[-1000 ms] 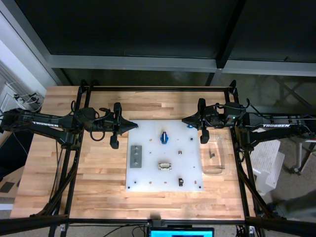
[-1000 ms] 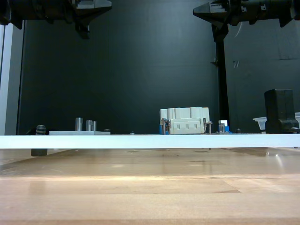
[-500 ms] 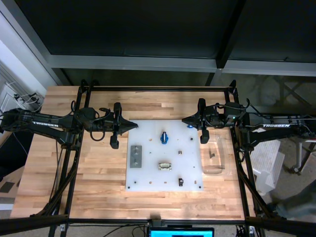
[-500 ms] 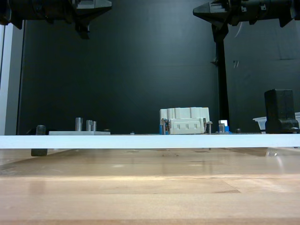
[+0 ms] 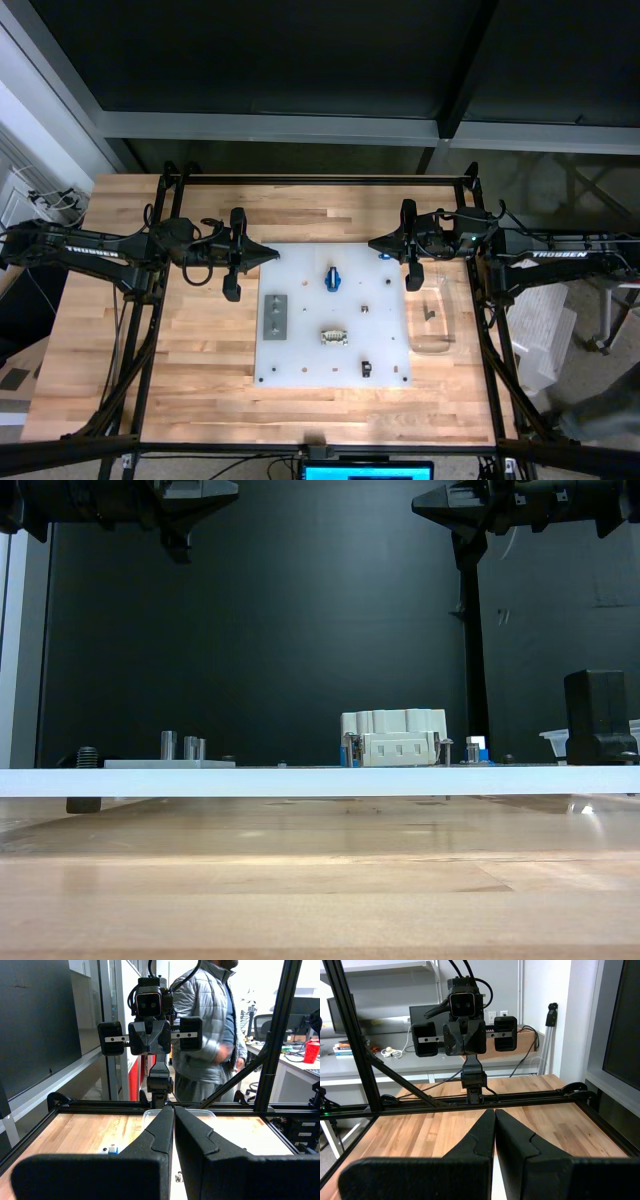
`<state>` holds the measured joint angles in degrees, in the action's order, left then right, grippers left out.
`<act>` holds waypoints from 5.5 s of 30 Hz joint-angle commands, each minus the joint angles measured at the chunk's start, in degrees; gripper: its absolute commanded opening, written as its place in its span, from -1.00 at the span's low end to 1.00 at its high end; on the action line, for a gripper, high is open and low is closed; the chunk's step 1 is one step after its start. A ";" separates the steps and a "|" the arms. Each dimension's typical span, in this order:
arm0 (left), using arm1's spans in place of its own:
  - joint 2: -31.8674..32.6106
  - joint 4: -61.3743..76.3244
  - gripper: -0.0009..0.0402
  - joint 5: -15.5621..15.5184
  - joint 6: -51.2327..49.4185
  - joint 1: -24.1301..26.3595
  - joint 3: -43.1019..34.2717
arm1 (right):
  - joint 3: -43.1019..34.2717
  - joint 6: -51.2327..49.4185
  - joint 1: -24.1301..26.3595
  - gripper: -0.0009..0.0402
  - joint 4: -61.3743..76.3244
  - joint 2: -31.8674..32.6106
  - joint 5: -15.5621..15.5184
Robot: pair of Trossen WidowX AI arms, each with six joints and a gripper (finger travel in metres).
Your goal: Pick the 16mm bar and install on taskboard
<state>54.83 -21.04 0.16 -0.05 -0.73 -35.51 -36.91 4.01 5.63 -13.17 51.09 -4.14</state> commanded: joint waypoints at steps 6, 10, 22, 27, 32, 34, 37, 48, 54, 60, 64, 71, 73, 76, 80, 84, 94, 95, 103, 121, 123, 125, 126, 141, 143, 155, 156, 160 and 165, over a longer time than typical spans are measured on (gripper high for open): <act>0.02 -0.02 -0.95 0.02 0.00 -0.02 0.00 | -0.74 1.70 0.00 -0.96 1.20 -0.02 -0.04; 0.02 -0.02 -0.95 0.02 0.00 -0.02 0.00 | -4.24 1.46 -0.04 -0.96 11.10 0.00 -0.02; 0.02 -0.02 -0.95 0.02 0.00 0.00 0.00 | -13.86 3.28 -1.66 -0.96 42.51 0.17 0.04; 0.02 -0.02 -0.95 0.02 0.00 -0.02 0.00 | -17.31 4.61 -2.84 -0.96 53.92 0.20 0.20; 0.02 -0.02 -0.95 0.02 0.00 -0.02 0.00 | -20.04 5.68 -4.00 -0.96 64.41 0.79 2.14; 0.02 -0.02 -0.95 0.02 0.00 -0.02 0.00 | -20.96 6.16 -4.68 -0.96 68.15 1.22 2.27; 0.02 -0.02 -0.95 0.02 0.02 0.00 0.00 | -22.49 6.78 -6.14 -0.96 73.70 2.14 3.26; 0.02 -0.02 -0.95 0.02 0.02 -0.02 0.00 | -23.67 10.95 -11.96 -0.96 86.53 4.90 4.63; 0.02 -0.02 -0.95 0.02 0.02 -0.02 0.00 | -23.61 13.57 -15.82 -0.96 89.99 6.84 6.16; 0.02 -0.02 -0.95 0.02 0.00 -0.02 0.00 | -22.53 14.86 -20.87 -0.88 90.20 10.27 7.61; 0.02 -0.02 -0.95 0.02 0.02 -0.02 0.00 | -21.68 16.33 -22.43 -0.66 90.20 12.41 7.63; 0.02 -0.02 -0.95 0.02 0.02 -0.02 0.00 | -18.38 18.14 -22.69 -0.21 88.61 13.20 7.63; 0.02 -0.02 -0.95 0.02 0.02 -0.02 0.00 | -17.44 18.71 -22.93 -0.11 87.38 13.20 7.63; 0.02 -0.02 -0.95 0.02 0.02 0.00 0.00 | -15.89 19.19 -22.99 -0.02 84.83 13.20 7.63; 0.02 -0.02 -0.95 0.02 0.00 -0.02 0.00 | -13.86 19.61 -23.08 0.02 82.93 13.20 7.61; 0.02 -0.04 -0.95 0.02 0.02 -0.02 0.00 | -12.57 19.76 -23.19 0.02 82.90 13.20 7.61; 0.02 -0.02 -0.95 0.02 0.02 -0.02 0.00 | -8.90 20.24 -23.41 0.02 81.46 13.20 7.10; 0.02 -0.02 -0.95 0.02 0.02 0.00 0.00 | -8.63 20.24 -23.41 0.02 81.05 13.20 7.10; 0.02 -0.02 -0.95 0.02 0.00 -0.02 0.00 | -6.10 20.65 -23.56 0.04 77.75 13.20 5.40; 0.02 -0.02 -0.95 0.02 0.00 -0.02 0.00 | -1.64 21.03 -23.80 0.19 72.00 13.20 5.60; 0.02 -0.02 -0.95 0.02 0.00 0.00 0.00 | -1.31 21.03 -23.80 0.19 71.93 13.20 5.60; 0.02 -0.02 -0.95 0.02 0.00 0.00 0.00 | -1.22 21.03 -23.80 0.19 71.91 13.20 5.60; 0.02 -0.02 -0.95 0.02 0.00 -0.02 0.00 | -1.20 21.03 -23.80 0.19 71.87 13.20 5.60; 0.02 -0.02 -0.95 0.02 0.00 0.00 0.00 | -0.26 21.14 -23.78 0.19 70.75 13.20 5.64; 0.02 -0.02 -0.95 0.02 0.00 0.00 0.00 | -0.26 21.16 -23.78 0.19 70.66 13.20 5.66; 0.02 -0.02 -0.95 0.02 0.00 -0.02 0.00 | -0.24 21.77 -23.78 -0.01 71.21 13.20 6.71; 0.02 -0.02 -0.95 0.02 0.00 0.00 0.00 | -0.24 21.77 -23.76 -0.06 71.21 13.20 6.71; 0.02 -0.02 -0.95 0.02 0.00 0.00 0.00 | -0.35 22.62 -23.76 -0.33 71.60 13.20 7.63; 0.02 -0.02 -0.95 0.02 0.00 -0.02 0.00 | -0.35 22.62 -23.76 -0.74 71.63 13.20 7.56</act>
<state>54.83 -21.06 0.16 -0.05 -0.73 -35.51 -37.17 26.68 -18.13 58.46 64.29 3.51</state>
